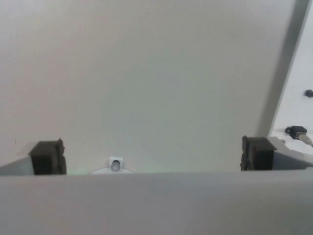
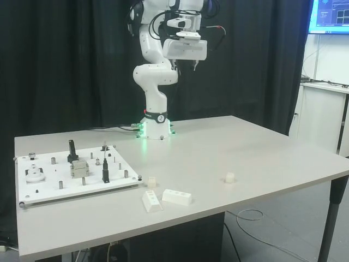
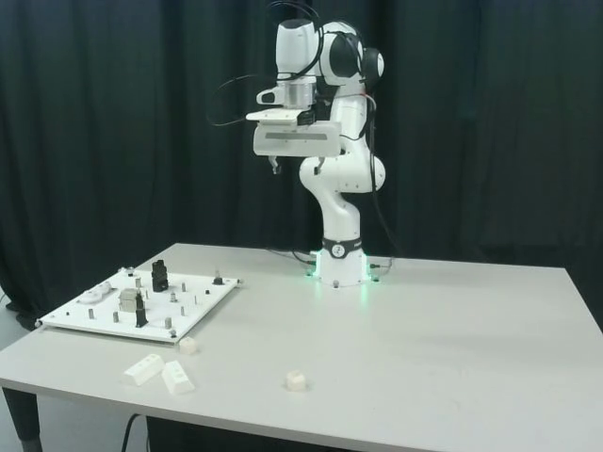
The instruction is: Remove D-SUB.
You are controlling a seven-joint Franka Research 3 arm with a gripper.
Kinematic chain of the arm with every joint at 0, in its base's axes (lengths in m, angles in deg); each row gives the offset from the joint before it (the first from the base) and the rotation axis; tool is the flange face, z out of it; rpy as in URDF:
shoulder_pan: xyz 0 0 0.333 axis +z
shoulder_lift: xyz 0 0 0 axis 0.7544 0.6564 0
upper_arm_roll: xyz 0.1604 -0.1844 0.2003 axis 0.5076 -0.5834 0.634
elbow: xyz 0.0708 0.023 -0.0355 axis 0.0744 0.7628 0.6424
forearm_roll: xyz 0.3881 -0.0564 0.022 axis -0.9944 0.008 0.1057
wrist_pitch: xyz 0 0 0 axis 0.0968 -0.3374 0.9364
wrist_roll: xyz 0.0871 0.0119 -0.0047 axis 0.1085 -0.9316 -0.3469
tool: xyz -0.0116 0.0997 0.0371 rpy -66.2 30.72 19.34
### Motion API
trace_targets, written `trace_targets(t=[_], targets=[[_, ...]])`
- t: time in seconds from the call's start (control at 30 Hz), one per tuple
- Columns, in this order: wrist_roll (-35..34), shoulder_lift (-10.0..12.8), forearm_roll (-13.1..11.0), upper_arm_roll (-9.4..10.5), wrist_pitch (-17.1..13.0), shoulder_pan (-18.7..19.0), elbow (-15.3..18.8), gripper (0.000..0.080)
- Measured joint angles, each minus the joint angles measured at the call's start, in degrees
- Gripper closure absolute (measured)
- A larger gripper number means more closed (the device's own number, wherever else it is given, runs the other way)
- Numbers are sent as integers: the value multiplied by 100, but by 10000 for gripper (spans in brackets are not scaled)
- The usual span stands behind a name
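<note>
A white assembly board (image 2: 120, 183) lies at the table's left end, also visible as the white board (image 3: 203, 301). On it stand a grey block (image 2: 79, 169), a black upright plug (image 2: 105, 172) and a taller black part (image 2: 71, 150). I cannot tell which of them is the D-SUB. My gripper (image 2: 184, 66) hangs high above the table near the arm's base, far from the board, open and empty. From the wrist, the gripper (image 1: 152, 155) shows both black fingertips (image 1: 48, 157) wide apart over bare table. The board's edge (image 1: 298, 98) shows a small black part (image 1: 296, 131).
Loose white pieces lie on the table in front of the board: a small cube (image 2: 148, 180) and two longer blocks (image 2: 151, 201), (image 2: 176, 197). Another cube (image 2: 229, 177) sits further right. The arm's base (image 2: 154, 126) glows green at the back.
</note>
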Motion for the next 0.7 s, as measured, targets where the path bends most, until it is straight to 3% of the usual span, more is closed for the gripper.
trace_targets(t=[0.7], targets=[[-229,120,-2,-12,-92,0,0,3]])
